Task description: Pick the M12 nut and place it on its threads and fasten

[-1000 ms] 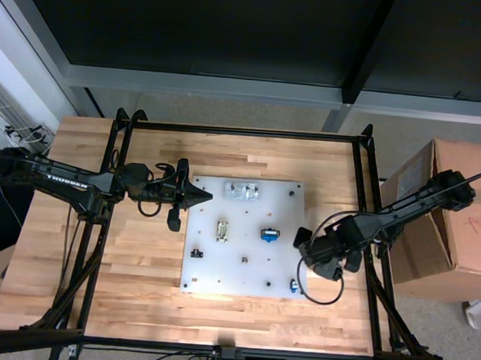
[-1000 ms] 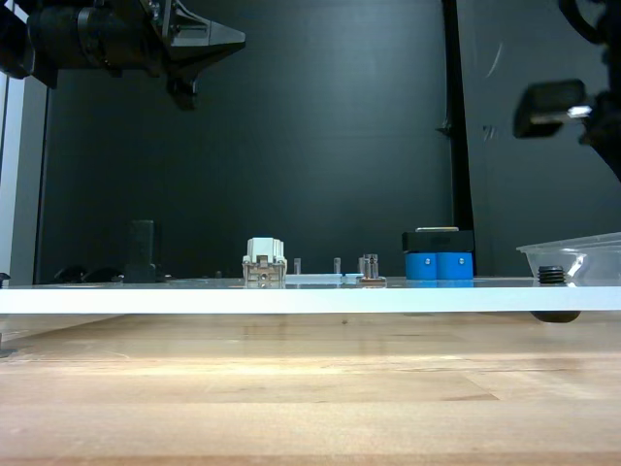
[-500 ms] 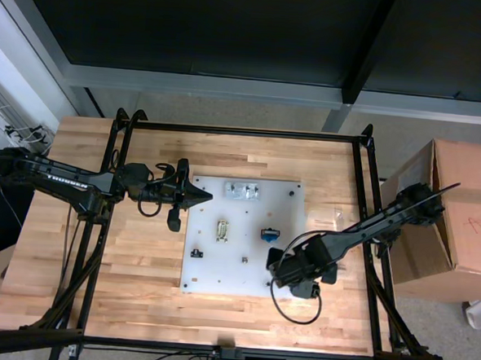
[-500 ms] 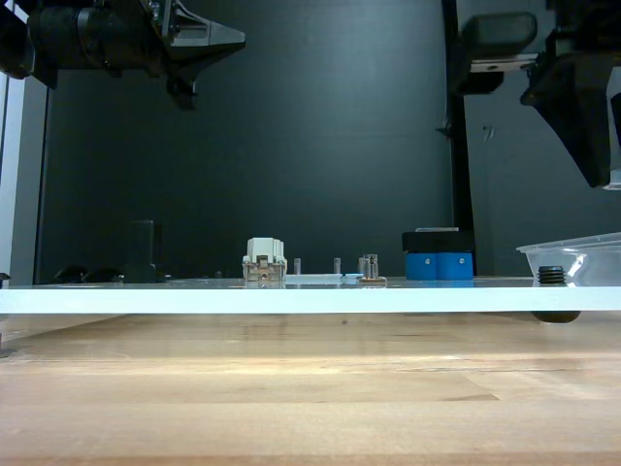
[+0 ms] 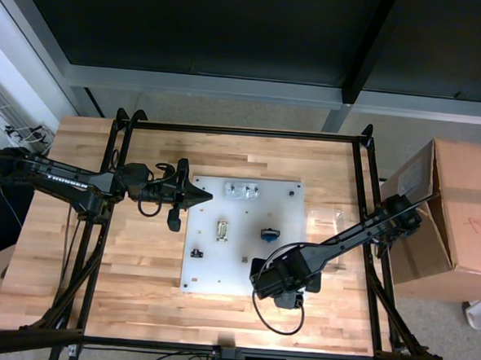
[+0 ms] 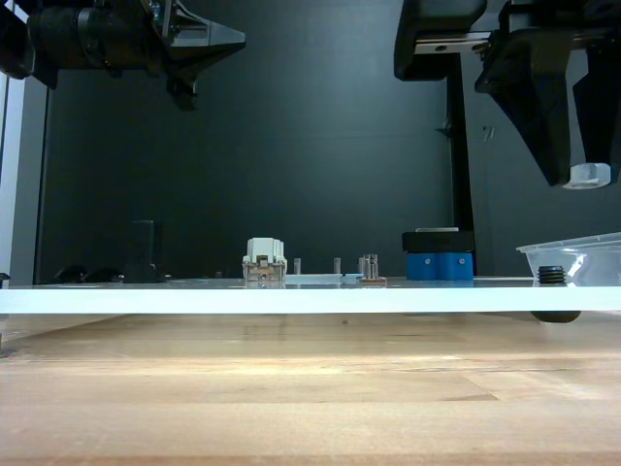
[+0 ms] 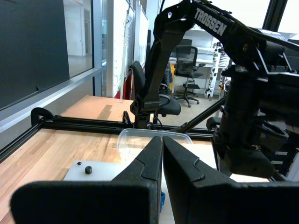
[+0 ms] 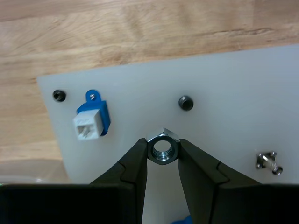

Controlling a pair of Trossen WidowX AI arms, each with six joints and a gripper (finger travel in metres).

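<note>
My left gripper hangs high over the far left part of the flat white plastic board, pointing across it toward the right. Its jaws are pressed together with nothing between them, as the left wrist view shows.

My right gripper hangs above the board's near right part, pointing down at it. Its jaws are narrowed onto the small silver hexagonal M12 nut, pinching it on two opposite sides. The nut's threaded hole faces the right wrist camera. Seen level along the wooden table, the nut is in the air, well above the board and clear of its seat.

The short black ribbed stud stands on the board near its near right edge, below the nut and apart from it. Its ribs are bare. A small blue and white connector sits on the board near the stud. The clear plastic tray lies on the table just beside the board's right edge.
</note>
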